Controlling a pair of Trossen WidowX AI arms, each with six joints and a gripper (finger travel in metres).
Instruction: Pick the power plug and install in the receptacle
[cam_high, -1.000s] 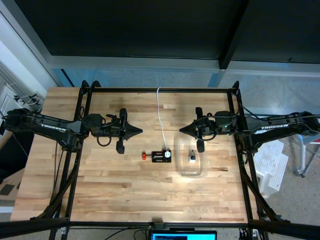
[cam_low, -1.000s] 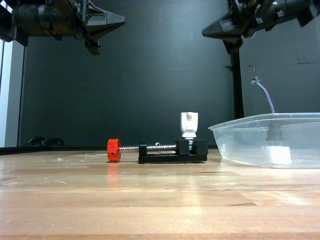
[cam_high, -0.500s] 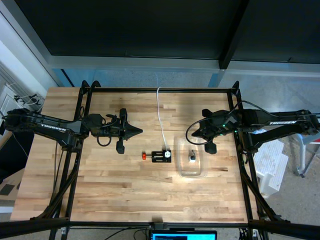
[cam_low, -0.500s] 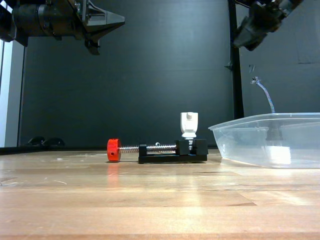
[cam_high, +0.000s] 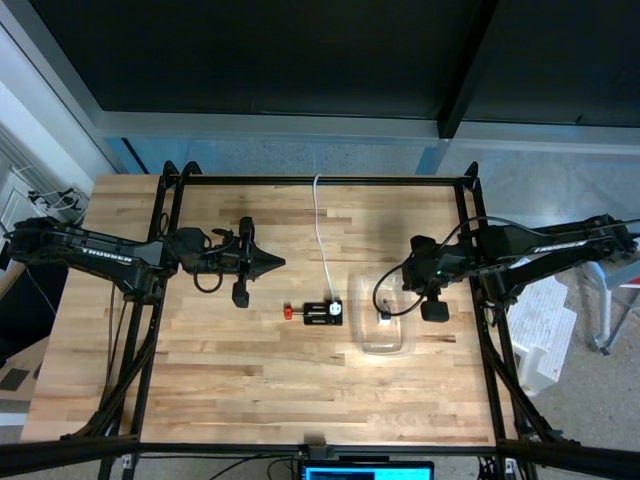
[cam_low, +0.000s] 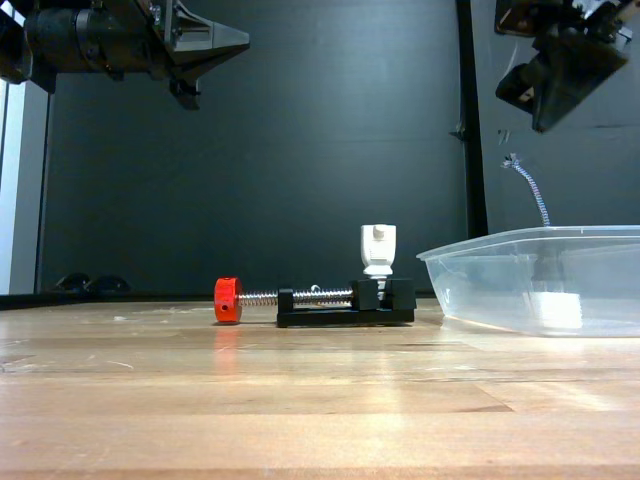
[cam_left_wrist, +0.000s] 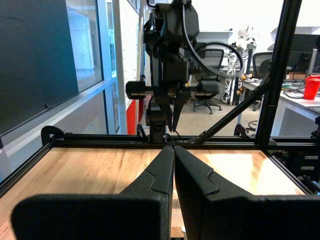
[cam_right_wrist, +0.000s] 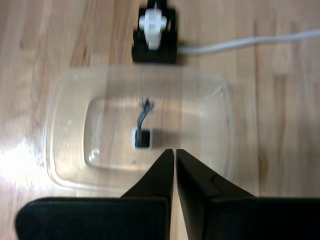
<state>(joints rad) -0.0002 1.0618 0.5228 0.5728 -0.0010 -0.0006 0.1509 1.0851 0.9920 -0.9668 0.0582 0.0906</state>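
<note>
Right end effector (cam_right_wrist: 174, 152) lower, left (cam_left_wrist: 174, 148) unmoved

The receptacle (cam_high: 335, 307) is held upright in the vise (cam_high: 318, 313) near the middle of the table (cam_high: 200, 380), with its cable (cam_high: 322, 230) led away toward the far edge. The tray (cam_high: 386, 350) is set just right of the vise, and the power plug (cam_right_wrist: 143, 139) is found inside it. The right gripper (cam_right_wrist: 174, 152) is held above the tray, over the plug. The left gripper (cam_high: 279, 263) is held high, well left of the vise.
</note>
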